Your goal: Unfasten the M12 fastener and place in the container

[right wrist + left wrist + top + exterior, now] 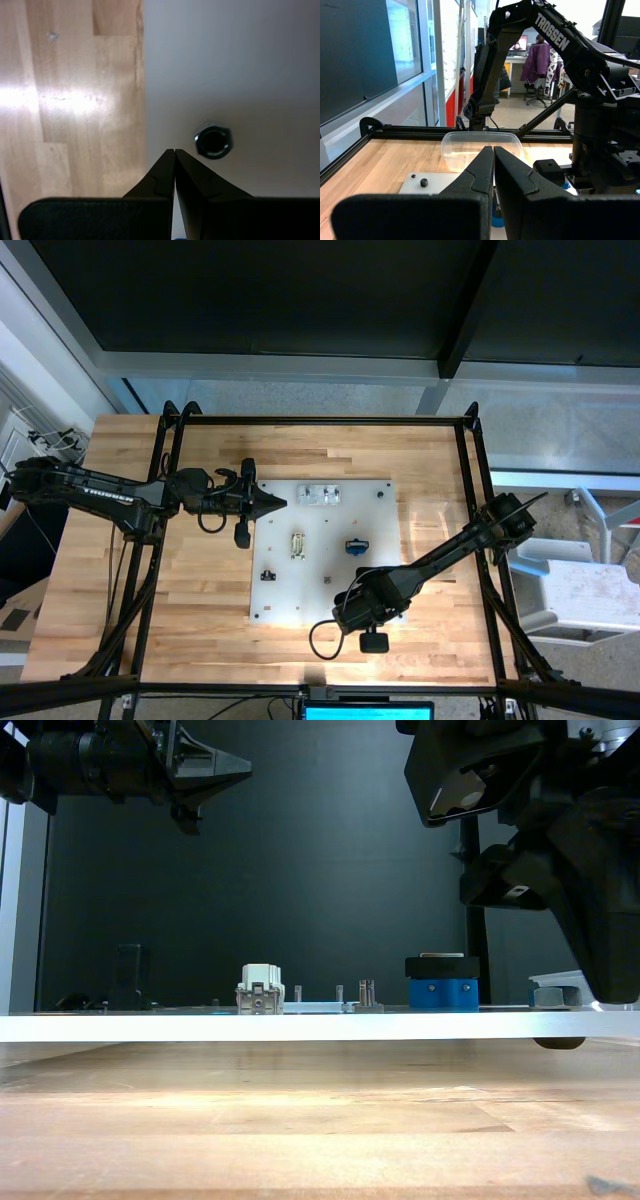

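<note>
Wooden table [120, 570] bearing white board [300, 590]. Right end effector [174, 150]: over board's near right, fingers together, nut outside them. Nut [214, 141]: on board just beside those tips; whether on its stud, cannot tell. Container [481, 146]: by board's right side. Left end effector [493, 148]: raised at board's far left, fingers together.

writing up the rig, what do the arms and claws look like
Both arms are black with white TROSSEN lettering; looped black cables hang by the wrists. Each claw is two tapered black fingers: left claw over the board's far left edge, right claw over its near right edge.
</note>
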`<state>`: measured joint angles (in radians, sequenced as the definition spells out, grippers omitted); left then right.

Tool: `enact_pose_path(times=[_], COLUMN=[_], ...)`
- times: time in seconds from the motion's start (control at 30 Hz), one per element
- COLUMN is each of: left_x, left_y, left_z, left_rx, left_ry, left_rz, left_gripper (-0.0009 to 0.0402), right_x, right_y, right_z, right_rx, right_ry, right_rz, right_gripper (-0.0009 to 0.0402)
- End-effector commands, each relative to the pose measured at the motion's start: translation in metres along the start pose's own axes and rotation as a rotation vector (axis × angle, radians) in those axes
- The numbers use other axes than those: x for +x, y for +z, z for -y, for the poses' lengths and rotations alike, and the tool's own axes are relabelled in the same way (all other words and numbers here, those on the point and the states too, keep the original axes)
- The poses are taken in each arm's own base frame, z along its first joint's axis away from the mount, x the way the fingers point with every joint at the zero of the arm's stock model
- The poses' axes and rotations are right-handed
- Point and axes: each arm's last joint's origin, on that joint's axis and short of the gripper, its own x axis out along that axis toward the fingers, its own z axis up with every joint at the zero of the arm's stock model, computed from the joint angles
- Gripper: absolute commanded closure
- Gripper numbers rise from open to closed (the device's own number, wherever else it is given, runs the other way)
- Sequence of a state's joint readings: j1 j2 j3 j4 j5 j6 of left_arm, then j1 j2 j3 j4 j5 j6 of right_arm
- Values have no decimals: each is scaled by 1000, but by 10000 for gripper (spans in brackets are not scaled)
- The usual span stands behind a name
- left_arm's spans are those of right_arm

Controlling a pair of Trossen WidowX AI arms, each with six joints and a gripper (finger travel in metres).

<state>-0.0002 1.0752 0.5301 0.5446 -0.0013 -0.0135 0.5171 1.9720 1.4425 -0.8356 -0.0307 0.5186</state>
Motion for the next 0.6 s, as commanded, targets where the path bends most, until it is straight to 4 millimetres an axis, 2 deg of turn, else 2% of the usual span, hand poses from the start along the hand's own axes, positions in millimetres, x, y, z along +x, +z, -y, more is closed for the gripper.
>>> enact_pose_path(times=[0.03, 0.6], left_x=[0, 0], left_y=[0, 0], left_z=[0, 0], left_rx=[0, 0], left_ry=[0, 0], left_rz=[0, 0], left_gripper=[393, 393], right_x=[0, 0], right_y=[1, 0], right_z=[0, 3], right_rx=[-1, 4], right_ry=[-10, -42], right_rz=[10, 6], right_gripper=[393, 393])
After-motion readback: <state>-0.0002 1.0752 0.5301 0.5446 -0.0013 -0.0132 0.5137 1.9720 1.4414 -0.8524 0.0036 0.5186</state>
